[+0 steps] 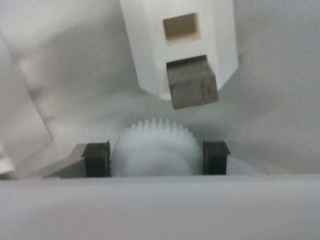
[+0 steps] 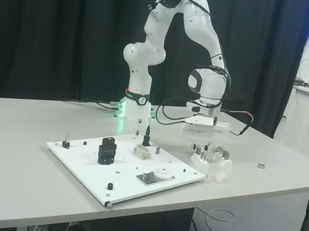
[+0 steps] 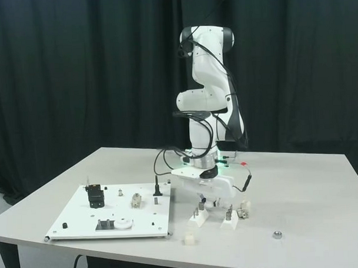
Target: Insert medium gear.
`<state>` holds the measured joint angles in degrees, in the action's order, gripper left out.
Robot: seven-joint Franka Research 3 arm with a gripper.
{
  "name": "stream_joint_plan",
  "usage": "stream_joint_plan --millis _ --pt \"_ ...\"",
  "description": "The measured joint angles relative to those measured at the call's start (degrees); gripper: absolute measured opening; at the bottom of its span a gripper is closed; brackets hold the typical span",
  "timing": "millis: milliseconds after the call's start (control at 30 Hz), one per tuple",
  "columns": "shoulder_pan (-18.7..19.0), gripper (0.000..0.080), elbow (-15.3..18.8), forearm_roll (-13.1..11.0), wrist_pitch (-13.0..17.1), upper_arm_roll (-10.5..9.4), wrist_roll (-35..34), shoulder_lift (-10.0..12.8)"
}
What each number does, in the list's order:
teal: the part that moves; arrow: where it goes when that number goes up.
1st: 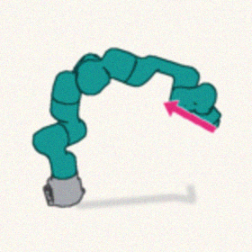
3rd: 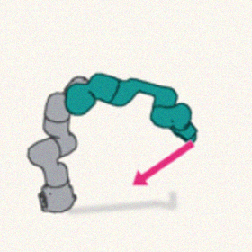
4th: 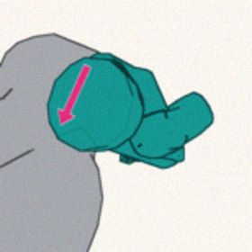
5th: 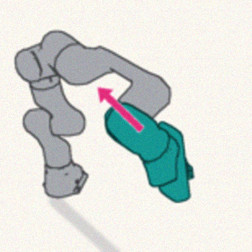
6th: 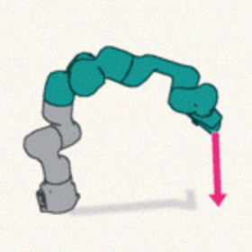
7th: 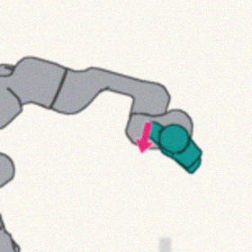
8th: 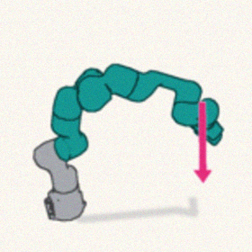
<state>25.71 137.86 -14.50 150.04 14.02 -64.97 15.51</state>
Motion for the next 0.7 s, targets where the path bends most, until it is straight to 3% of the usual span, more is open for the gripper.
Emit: stream_joint_plan --millis 700 --pt "0.0 0.0396 -0.5 3.1 -2.4 0.7 7.1 -1.1"
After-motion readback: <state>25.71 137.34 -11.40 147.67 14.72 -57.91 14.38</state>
